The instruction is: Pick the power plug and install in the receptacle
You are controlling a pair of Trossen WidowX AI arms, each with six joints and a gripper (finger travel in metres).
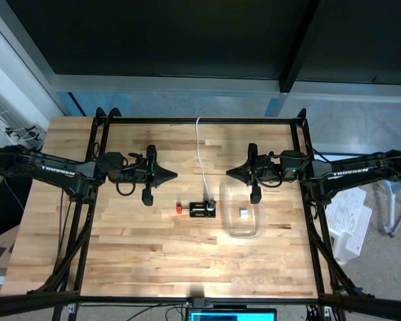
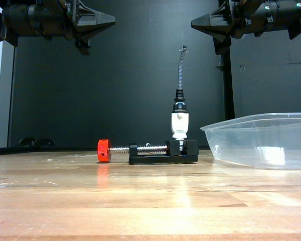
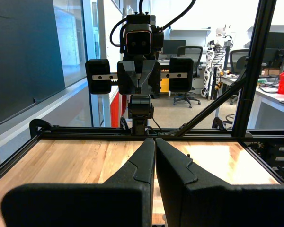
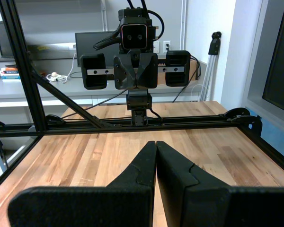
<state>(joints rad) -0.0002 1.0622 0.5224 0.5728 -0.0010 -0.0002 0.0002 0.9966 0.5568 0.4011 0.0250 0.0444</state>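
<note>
High view: two aloft, left tool [image 1: 174, 176], right tool [image 1: 229, 173].

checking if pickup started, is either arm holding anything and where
Nothing held: left end effector and right end effector hover shut and empty above the wooden table.

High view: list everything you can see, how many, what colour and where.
table: one, light wood, under everything.
frame: one, black, around the table's edges.
vise: one, black with a red knob, table's middle.
socket: one, white, upright in the vise.
cable: one, white, from the vise toward the far edge.
tray: one, clear, right of the vise.
cube: one, white, inside the tray.
left end effector: one, black, shut, raised, left of the cable.
right end effector: one, black, shut, raised, right of the cable.
</note>
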